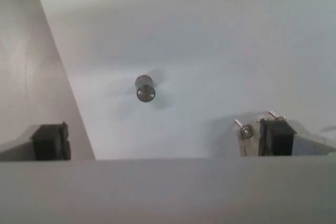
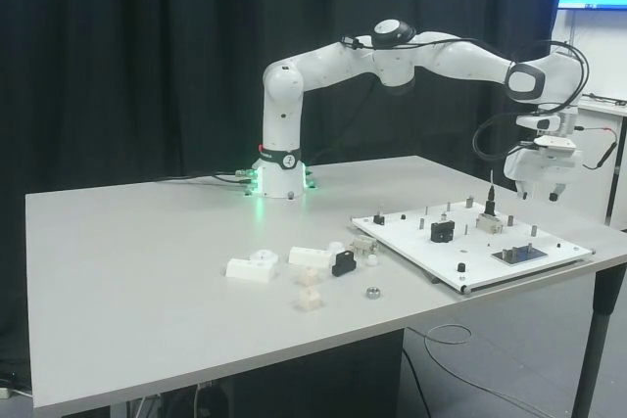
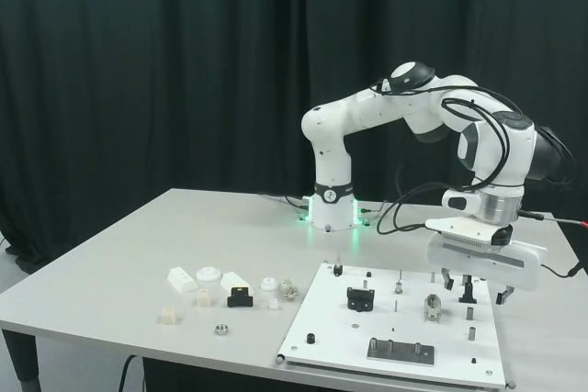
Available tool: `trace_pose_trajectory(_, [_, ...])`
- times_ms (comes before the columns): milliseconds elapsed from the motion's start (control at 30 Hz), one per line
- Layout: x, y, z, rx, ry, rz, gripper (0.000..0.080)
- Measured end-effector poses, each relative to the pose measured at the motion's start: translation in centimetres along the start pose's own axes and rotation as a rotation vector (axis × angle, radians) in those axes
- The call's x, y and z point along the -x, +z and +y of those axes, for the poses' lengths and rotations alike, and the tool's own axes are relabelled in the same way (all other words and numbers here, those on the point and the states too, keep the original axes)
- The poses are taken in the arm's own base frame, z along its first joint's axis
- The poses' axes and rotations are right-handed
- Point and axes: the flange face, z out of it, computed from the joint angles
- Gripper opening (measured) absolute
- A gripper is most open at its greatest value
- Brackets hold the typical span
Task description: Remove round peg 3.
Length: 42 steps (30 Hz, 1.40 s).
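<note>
one arm only, so no choice of side. the gripper [image 3: 473, 293] hangs above the far right end of the white assembly board [image 3: 312, 319], clear of it and holding nothing; the jaws are spread wide, one black fingertip [image 1: 50, 141] and the other at opposite sides of the wrist view with bare board between.

round peg 3, judged to be the small grey metal peg [image 1: 145, 88] in the wrist view, stands upright in the board, long axis vertical, so it shows nearly end-on. it sits between the two fingertips' lines but ahead of them, not yet inside the gap, a bit nearer the fingertip by the board's edge. the room views show several similar pegs on the board; can't tell from those which one it is.

next move, as a guess: shift the gripper forward to centre the peg between the jaws, go straight down, close, pull straight up along the peg's axis.

loose white blocks [image 3: 209, 280] lie on the grey counter [image 3: 138, 245], well apart from the board's far end.
</note>
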Motion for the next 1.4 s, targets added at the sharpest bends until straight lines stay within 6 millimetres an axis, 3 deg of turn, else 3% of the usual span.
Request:
trace_pose_trajectory(733, [-0.3,0.4,0.0,0.001,0.016,-0.013,0.08])
trace_pose_trajectory(1400, [-1.2,4.1,-0.6,-0.005,0.039,-0.101,0.08])
